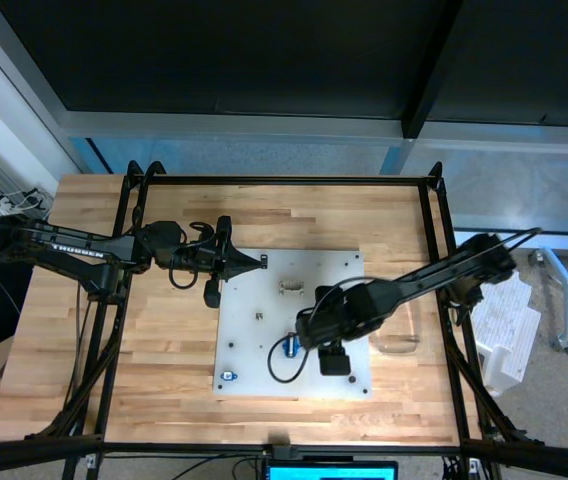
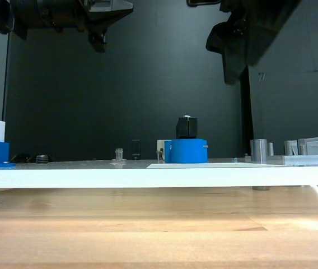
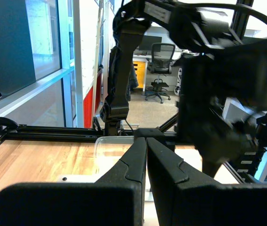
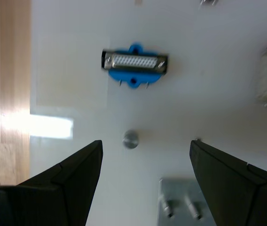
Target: Pick the 16mm cylinder and install on the taskboard
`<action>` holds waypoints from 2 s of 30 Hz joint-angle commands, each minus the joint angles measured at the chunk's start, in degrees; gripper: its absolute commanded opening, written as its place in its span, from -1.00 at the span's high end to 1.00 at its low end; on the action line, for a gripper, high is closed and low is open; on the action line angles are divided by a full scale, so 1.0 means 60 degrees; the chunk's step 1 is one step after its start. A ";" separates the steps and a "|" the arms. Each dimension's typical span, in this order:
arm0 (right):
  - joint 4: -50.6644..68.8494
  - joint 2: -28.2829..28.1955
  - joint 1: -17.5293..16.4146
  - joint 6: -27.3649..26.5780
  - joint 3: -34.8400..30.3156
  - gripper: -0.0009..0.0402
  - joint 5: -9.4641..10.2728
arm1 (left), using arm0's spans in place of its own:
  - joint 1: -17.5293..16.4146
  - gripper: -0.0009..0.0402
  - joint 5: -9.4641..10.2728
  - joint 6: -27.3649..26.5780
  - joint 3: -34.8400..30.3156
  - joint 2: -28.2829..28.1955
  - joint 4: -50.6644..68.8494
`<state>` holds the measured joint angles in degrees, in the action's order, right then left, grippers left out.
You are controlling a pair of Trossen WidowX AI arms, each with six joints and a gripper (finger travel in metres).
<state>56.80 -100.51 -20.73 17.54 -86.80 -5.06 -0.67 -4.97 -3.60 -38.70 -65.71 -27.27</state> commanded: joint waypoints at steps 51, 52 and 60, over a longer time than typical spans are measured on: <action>-1.3792 0.6415 0.3140 -0.2794 0.8320 0.96 0.0142 | 0.0000 0.96 0.0000 0.0004 -0.0004 0.0000 0.0000; -1.3806 0.6415 0.3140 -0.2743 0.8320 0.96 0.0186 | 0.0000 0.96 0.0000 0.0004 -0.0004 0.0000 0.0000; -1.4043 0.6426 0.3140 -0.2648 0.8320 0.96 0.0368 | -0.0004 0.96 0.0000 0.0004 -0.0004 -0.0004 0.0000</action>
<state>-27.31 -61.98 -1.87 1.65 -36.88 -2.79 -0.67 -4.95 -3.60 -38.70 -65.71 -27.27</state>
